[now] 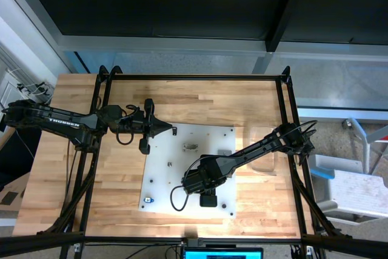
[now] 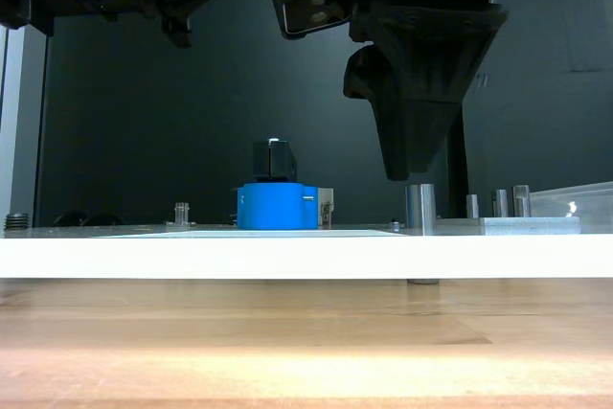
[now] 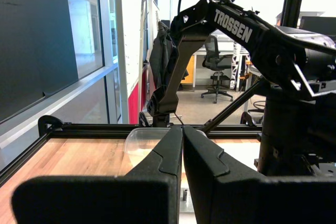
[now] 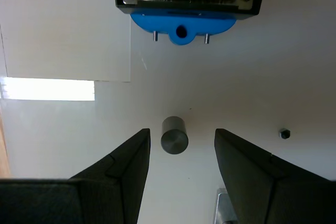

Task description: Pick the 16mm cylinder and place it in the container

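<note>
**Right gripper** (image 4: 181, 134): hangs over the white board (image 4: 262, 77), fingers spread wide, holding nothing.

**Cylinder** (image 4: 174, 136): stands upright on the board in the gap between the spread fingertips, touching neither. In the low view the tips sit just above it.

**Blue part** (image 4: 182, 24): on the board, farther ahead of that gripper.

**Container** (image 1: 262, 150): off the board, well apart, back along the right arm.

**Left gripper** (image 3: 182, 145): fingers pressed together, empty, raised over the board's far left corner.
</note>
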Action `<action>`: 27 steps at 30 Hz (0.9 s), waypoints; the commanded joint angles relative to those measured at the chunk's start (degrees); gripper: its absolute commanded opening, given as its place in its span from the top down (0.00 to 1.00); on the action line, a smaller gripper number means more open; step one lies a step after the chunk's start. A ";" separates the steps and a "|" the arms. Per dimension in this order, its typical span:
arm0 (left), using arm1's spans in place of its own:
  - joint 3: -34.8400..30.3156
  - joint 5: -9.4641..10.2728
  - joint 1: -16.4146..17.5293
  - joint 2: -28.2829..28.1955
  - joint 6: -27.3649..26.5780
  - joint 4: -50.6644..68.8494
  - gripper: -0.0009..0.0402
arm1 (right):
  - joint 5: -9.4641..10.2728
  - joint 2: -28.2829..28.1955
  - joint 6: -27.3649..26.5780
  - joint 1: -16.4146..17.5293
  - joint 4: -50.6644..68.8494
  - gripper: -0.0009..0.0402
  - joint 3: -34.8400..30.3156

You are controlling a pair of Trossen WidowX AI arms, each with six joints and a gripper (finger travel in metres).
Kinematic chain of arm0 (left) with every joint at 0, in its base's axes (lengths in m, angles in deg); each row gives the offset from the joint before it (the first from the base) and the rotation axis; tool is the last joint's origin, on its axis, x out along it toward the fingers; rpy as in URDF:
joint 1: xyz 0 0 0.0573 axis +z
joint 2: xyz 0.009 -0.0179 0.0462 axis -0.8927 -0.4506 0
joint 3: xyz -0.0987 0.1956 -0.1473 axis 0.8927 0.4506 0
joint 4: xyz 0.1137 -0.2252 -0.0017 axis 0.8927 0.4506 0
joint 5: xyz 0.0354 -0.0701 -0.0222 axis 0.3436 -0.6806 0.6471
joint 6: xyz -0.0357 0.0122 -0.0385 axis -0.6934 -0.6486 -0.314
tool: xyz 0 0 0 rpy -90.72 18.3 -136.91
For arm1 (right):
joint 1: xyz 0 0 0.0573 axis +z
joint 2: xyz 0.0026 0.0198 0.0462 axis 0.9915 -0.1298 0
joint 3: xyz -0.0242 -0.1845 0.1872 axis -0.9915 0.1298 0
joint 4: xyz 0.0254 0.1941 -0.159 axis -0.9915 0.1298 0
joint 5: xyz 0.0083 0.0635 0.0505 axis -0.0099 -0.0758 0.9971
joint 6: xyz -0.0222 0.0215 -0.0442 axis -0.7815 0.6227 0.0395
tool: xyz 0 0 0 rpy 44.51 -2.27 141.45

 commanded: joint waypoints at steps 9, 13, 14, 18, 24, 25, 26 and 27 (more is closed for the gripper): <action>-0.02 0.00 0.00 0.00 0.00 -0.02 0.98 | 0.04 -1.49 -0.35 0.20 -0.92 0.57 0.11; -0.02 0.00 0.00 0.00 0.02 -0.02 0.98 | 0.04 -1.49 -0.50 0.22 -0.90 0.57 0.55; -0.02 0.00 0.02 0.00 0.02 -0.02 0.98 | 0.04 -1.49 -0.63 0.24 -0.92 0.57 0.81; -0.02 0.00 0.02 -0.02 0.02 0.00 0.98 | 0.02 -1.49 -0.72 0.26 -1.31 0.57 1.46; -0.02 0.00 0.00 0.00 0.02 -0.02 0.98 | 0.02 -1.49 -0.94 0.28 -1.53 0.57 1.88; -0.02 0.00 0.00 0.00 0.02 -0.02 0.98 | 0.02 -1.49 -0.94 0.28 -1.57 0.57 1.92; -0.02 0.00 0.02 0.00 0.00 -0.02 0.98 | 0.02 -1.49 -0.94 0.28 -1.60 0.57 1.95; -0.02 0.00 0.02 0.00 0.02 -0.02 0.98 | 0.02 -1.46 -1.03 0.28 -1.62 0.57 1.97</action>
